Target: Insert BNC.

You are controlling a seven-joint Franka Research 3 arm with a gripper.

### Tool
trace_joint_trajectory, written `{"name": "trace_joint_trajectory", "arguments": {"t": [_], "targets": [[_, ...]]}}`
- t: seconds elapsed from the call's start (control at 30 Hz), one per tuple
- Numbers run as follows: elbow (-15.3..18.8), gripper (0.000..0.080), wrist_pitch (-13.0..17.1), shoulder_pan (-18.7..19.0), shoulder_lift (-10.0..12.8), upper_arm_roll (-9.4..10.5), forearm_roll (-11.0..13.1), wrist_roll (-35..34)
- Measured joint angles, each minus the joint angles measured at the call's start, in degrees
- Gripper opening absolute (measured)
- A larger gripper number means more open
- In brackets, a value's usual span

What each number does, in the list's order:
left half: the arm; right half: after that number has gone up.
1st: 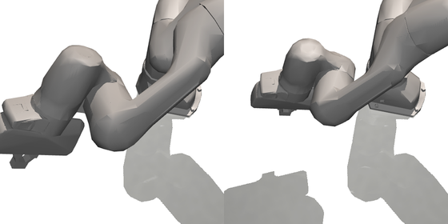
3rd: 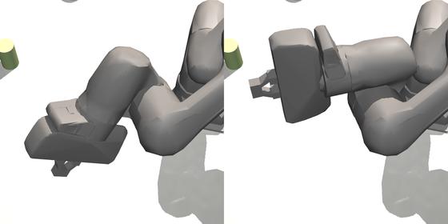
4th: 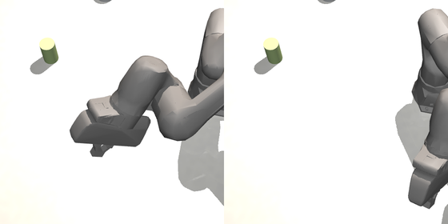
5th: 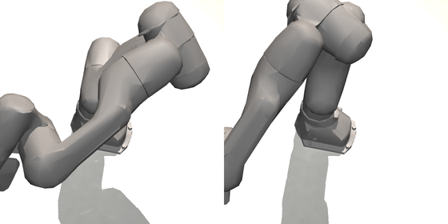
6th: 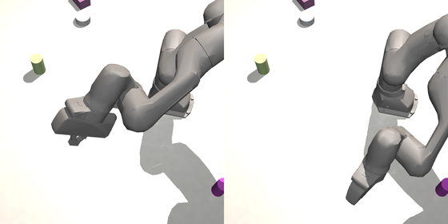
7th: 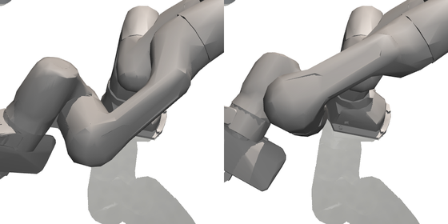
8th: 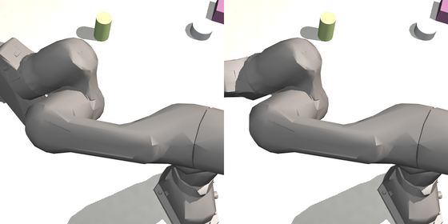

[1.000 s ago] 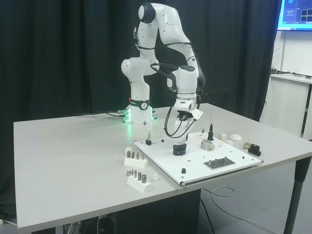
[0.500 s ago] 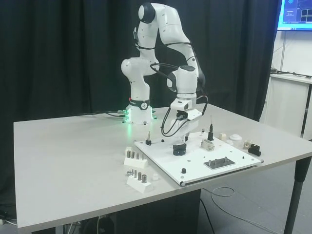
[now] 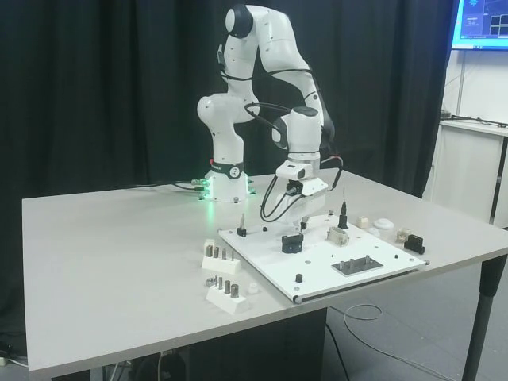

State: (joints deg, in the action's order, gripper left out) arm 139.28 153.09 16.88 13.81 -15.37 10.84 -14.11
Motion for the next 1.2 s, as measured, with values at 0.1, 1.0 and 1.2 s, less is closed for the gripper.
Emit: {"name": "trace_joint_trajectory", "arguments": {"t": [0.1, 1.0, 1.2], "targets": [[0.0, 0.0125, 0.0, 0.0, 0.0, 0.0, 0.0, -0.4], [-0.6, 0.0125, -0.3, 0.0, 0.6, -0.05, -0.1, -6.0], [-1.4, 0.0408, -0.3, 0.0, 1.0, -0.13, -0.4, -6.0]]}}
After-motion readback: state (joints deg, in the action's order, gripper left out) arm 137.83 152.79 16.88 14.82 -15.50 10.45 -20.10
